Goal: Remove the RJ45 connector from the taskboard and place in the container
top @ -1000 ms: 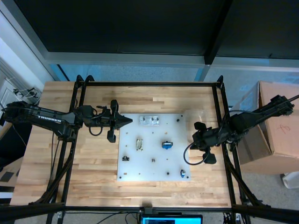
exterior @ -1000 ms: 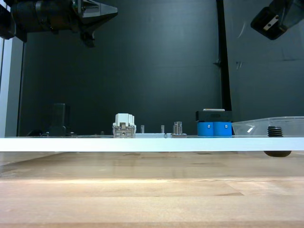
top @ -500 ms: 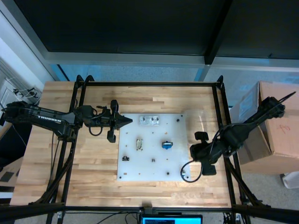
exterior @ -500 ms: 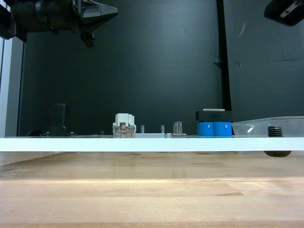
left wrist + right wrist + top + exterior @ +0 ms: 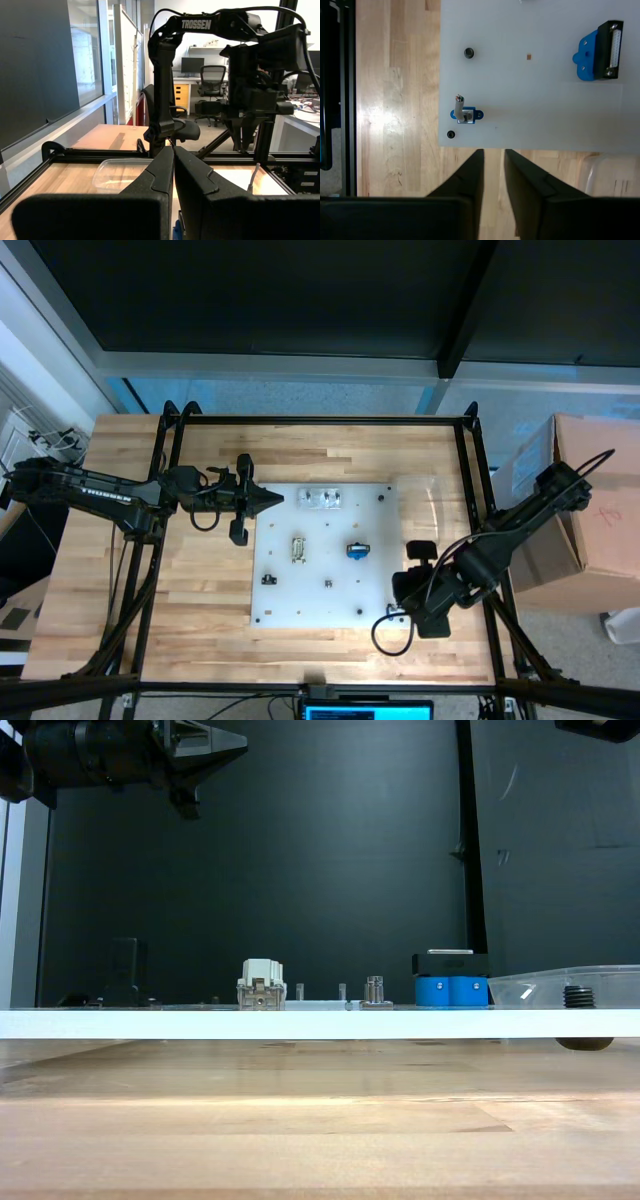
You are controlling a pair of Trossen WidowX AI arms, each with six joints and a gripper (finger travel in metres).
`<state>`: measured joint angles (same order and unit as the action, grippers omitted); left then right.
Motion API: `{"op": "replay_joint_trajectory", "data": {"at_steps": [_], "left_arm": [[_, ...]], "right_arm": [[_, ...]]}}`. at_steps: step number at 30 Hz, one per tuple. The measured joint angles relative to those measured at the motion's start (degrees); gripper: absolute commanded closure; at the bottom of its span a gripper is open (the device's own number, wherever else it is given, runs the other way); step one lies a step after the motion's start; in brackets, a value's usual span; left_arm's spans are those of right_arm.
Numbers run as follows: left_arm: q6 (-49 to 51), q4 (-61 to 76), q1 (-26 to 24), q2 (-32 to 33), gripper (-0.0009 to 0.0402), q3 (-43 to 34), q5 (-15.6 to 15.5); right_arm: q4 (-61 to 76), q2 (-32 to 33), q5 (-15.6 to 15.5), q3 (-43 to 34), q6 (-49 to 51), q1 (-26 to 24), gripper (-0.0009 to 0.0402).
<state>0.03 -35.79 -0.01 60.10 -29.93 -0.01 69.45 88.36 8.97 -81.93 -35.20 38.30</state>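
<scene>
Standing around: one white taskboard (image 5: 310, 590), one blue D-sub connector (image 5: 600, 50), one clear container (image 5: 425, 498) beside the board.
RJ45 connector (image 5: 464, 114): seated in its blue mount near the board's corner.
Right gripper (image 5: 493, 151): I see it above the table just off that corner, fingers slightly apart, empty.
Left gripper (image 5: 276, 499): over the board's left edge, fingers together, empty.
Right wrist view only: shows the RJ45 connector; I cannot find it in the high view.

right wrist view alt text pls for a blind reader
The RJ45 connector sits in its blue holder near a corner of the white taskboard, held by nothing. The right pincer hangs open above the table just off that board edge; the left pincer, shut, is outside this view, above the board's left edge.
</scene>
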Motion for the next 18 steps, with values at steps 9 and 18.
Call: {"op": "replay_joint_trajectory", "data": {"at_steps": [9,18], "left_arm": [[-0.02,-0.02,0.0,0.0,0.0393,-0.02,0.02],[-0.02,-0.02,0.0,0.0,0.0393,0.0,0.0]], "right_arm": [[-0.13,3.96,0.0,-0.24,-5.27,0.55,0.0185],[-1.29,7.21,0.94,-0.02,-6.32,0.63,0.0165]]}}
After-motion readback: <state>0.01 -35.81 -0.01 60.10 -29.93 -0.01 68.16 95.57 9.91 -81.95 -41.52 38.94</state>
